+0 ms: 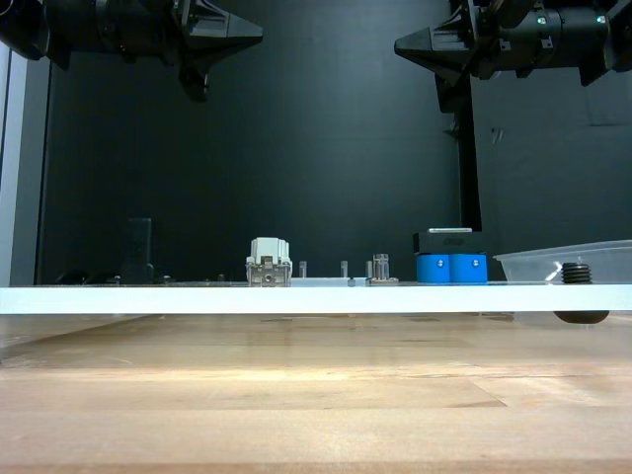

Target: Pick the RJ45 connector and install on the taskboard

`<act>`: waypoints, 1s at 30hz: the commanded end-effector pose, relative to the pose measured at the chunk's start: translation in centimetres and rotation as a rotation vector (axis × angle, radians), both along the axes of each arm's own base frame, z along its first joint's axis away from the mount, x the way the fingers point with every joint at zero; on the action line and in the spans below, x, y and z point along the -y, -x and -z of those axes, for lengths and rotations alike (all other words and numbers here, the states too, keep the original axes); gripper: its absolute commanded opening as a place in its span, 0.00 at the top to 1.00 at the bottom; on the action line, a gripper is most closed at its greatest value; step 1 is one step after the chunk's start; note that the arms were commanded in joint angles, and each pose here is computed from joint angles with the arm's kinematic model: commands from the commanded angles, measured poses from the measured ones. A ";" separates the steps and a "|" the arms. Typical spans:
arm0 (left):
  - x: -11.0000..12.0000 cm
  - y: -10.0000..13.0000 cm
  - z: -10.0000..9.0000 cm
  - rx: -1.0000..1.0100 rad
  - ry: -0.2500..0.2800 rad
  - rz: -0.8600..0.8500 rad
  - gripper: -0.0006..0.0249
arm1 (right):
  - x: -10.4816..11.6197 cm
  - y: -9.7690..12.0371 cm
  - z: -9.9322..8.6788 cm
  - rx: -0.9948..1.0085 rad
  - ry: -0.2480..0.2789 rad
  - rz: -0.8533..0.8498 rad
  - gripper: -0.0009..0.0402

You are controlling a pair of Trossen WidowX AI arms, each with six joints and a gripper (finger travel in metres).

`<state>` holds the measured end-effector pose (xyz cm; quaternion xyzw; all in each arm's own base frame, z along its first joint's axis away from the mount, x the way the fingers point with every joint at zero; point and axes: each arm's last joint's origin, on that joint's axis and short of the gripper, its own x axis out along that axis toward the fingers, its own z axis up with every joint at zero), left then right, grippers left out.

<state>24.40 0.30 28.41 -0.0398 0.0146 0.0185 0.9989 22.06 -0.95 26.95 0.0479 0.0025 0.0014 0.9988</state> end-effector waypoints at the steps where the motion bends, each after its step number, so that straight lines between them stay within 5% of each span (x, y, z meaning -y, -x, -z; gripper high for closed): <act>1: 0.0 0.0 0.0 0.000 0.000 0.000 0.97 | 0.0 0.0 0.0 0.000 0.000 0.000 0.98; 30: 0.0 0.0 0.0 0.000 0.000 0.000 0.97 | 0.0 0.0 0.0 0.000 0.000 0.000 0.98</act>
